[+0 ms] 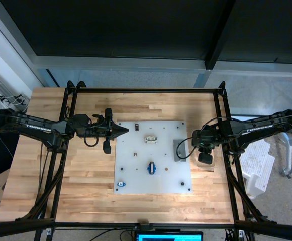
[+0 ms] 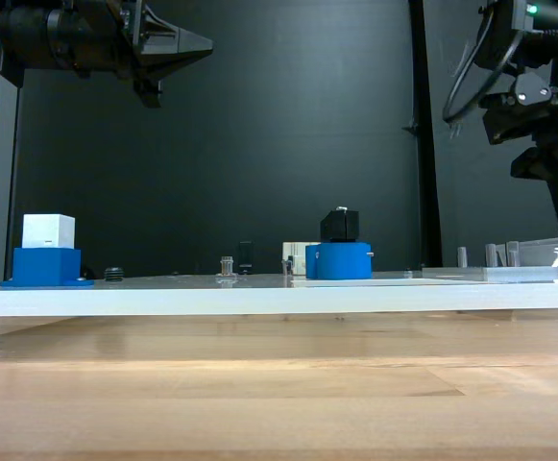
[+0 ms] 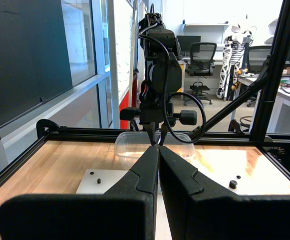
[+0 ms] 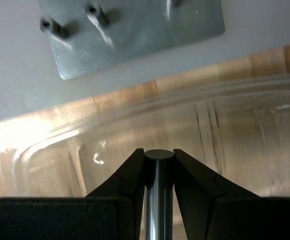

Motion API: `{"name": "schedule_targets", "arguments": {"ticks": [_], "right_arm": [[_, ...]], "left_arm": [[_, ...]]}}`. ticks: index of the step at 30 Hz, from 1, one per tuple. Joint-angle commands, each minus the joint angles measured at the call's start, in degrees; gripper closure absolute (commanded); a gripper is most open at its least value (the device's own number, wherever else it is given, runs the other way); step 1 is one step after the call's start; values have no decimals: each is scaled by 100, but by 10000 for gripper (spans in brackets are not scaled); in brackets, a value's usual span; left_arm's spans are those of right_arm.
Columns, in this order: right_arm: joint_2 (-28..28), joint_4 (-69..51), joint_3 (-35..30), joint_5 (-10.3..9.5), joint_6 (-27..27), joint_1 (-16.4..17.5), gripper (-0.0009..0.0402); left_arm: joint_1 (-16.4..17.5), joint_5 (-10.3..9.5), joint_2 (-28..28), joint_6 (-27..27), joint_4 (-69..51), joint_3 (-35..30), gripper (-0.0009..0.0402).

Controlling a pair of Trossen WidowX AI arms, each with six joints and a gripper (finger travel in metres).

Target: Remove the 16mm cylinder and place in the container

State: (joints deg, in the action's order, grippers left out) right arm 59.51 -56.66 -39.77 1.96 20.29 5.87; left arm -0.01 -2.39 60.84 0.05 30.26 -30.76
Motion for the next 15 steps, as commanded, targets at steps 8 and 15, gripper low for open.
{"name": "schedule_targets", "arguments": {"ticks": [8,15], "right_arm": [[4,-46,146,2,203,2,278],[4,28,149,4,192,2,217]], "left_arm": [[0,0,2,0,0,0,393],[0,0,2,0,0,0,393]]}}
